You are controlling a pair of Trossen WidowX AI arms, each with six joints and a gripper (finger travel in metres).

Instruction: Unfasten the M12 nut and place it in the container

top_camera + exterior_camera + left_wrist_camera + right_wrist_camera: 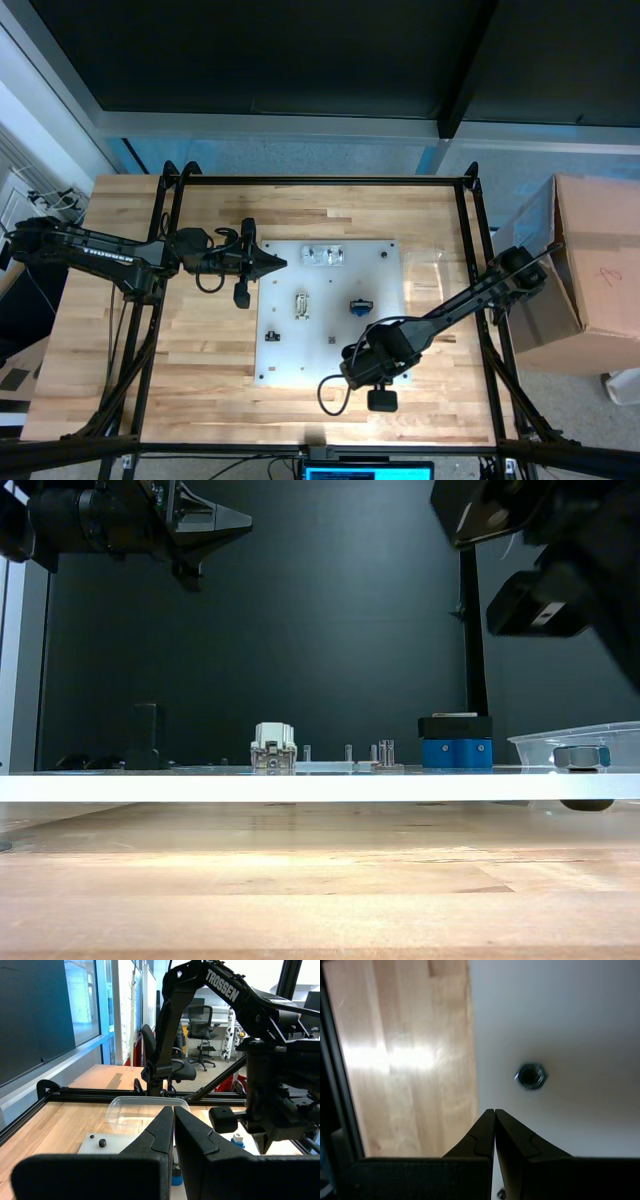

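Wooden table (320, 880) in the foreground; high at left hung the left gripper (240, 522), its two fingers clenched on nothing in its wrist view. One silver nut (531, 1076) sat on the white board (570, 1010) near the right gripper (494, 1110), likewise pressed shut and empty. The low view set the nut before the single clear tray (575, 737); the right wrist view showed it on the board, though whether on its stud could not be told
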